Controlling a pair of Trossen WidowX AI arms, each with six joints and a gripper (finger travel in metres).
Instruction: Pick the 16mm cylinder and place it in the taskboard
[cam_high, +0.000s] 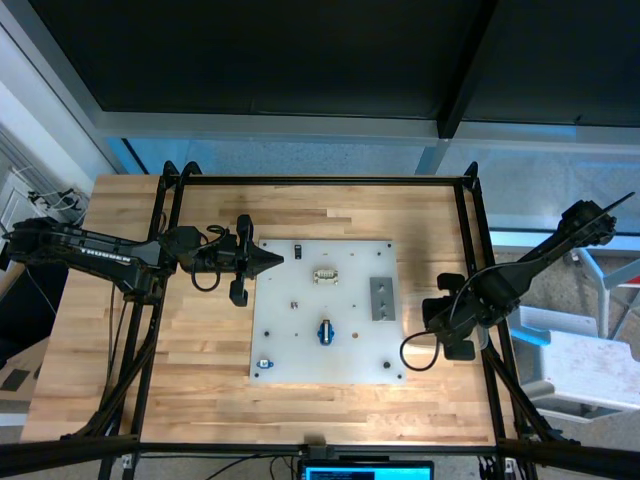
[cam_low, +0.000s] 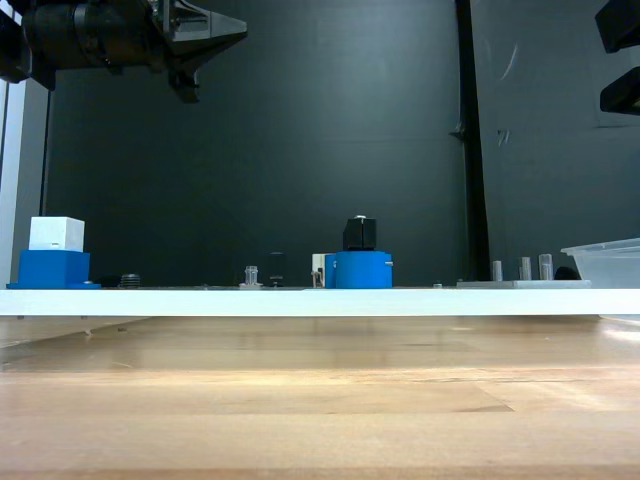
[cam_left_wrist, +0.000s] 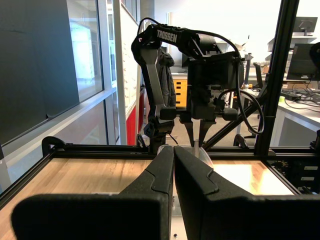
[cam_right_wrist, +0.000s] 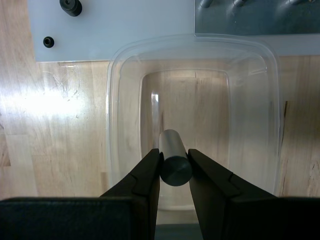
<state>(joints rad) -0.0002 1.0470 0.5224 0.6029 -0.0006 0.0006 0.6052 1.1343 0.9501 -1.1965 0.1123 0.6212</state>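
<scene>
The right end effector (cam_right_wrist: 174, 156) pinches the 16mm cylinder (cam_right_wrist: 175, 167) between its two dark fingers (cam_right_wrist: 146, 176). The peg lies lengthwise in the grip, with its flat round end facing the wrist camera. Directly below it is a clear plastic bin (cam_right_wrist: 116, 100) standing on the wooden desk (cam_right_wrist: 60, 110). The peg is above the bin's floor, but how high cannot be told. Just past the bin's far rim lies the edge of the taskboard (cam_right_wrist: 125, 25), and the grey block (cam_right_wrist: 250, 17) with its upright pegs lies there too.

In the high view the right end effector (cam_high: 448, 318) hangs at 3 o'clock of the taskboard (cam_high: 300, 340), just off its edge and over the desk (cam_high: 200, 380). On the white plate, the grey block (cam_high: 382, 298) sits toward 3 o'clock, the blue fitting (cam_high: 326, 332) stands near the middle, and the beige connector (cam_high: 324, 275) lies toward 12 o'clock.

The left end effector (cam_high: 276, 257) is at about 10 o'clock of the board, pointing inward over its edge. Its fingers (cam_left_wrist: 159, 172) are pressed together with nothing between them. In the low view it (cam_low: 232, 34) is held high above the board (cam_low: 300, 300), well clear of the blue fitting (cam_low: 360, 268), while the bin (cam_low: 605, 262) shows at the board's right end.
</scene>
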